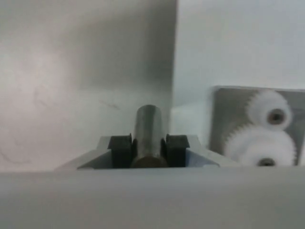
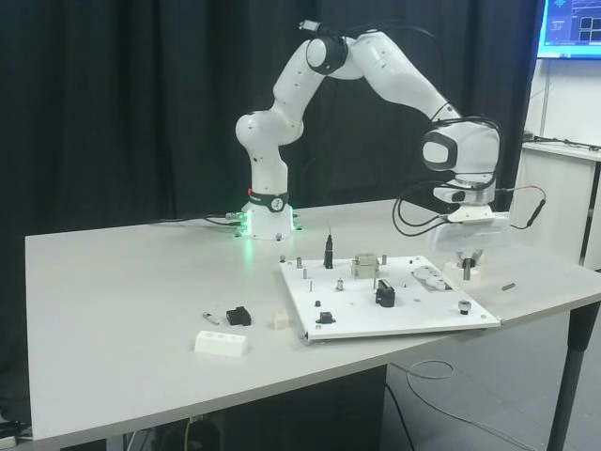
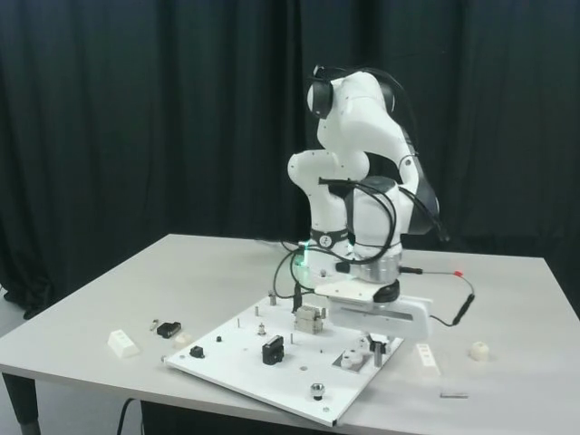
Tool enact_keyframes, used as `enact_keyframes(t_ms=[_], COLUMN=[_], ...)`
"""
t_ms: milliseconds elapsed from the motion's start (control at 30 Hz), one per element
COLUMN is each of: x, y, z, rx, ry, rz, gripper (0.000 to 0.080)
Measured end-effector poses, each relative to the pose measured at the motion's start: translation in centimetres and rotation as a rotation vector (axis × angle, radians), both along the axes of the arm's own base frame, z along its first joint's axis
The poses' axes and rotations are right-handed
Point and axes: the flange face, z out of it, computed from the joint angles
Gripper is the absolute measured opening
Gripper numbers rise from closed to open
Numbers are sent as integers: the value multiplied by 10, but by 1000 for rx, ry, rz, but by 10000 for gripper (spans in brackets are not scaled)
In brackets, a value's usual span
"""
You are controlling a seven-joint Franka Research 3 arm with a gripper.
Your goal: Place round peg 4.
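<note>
peg: round peg 4 point(image 1: 148, 136) is already in the claw, a short metal cylinder between the two black pads, running lengthwise out past the fingertips.
claw: the gripper point(image 1: 148, 151) is clenched on the peg, one black fingertip point(image 1: 120, 150) at each flank.
long axis: the room views show the hand pointing down, so by my reading the peg hangs upright, its free end toward the board.
below the claw: the white assembly board point(image 2: 394, 315), near its right far corner.
beside: the two white gears point(image 1: 267, 131) sit on a grey plate just to one side of the peg.
turning point: I cannot make out the target hole, so the peg's offset from it cannot be told.
</note>
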Motion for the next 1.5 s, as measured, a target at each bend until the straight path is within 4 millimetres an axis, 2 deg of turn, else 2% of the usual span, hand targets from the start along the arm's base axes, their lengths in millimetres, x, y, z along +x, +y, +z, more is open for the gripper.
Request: enact_keyframes(t_ms=[767, 1200, 1500], x=[-8, -8, -4], y=[56, 65, 65], z=[-34, -42, -37], rx=[-12, -18, -16], ry=[-14, -13, -22], rz=[-1, -13, -29], gripper=[149, 149, 149])
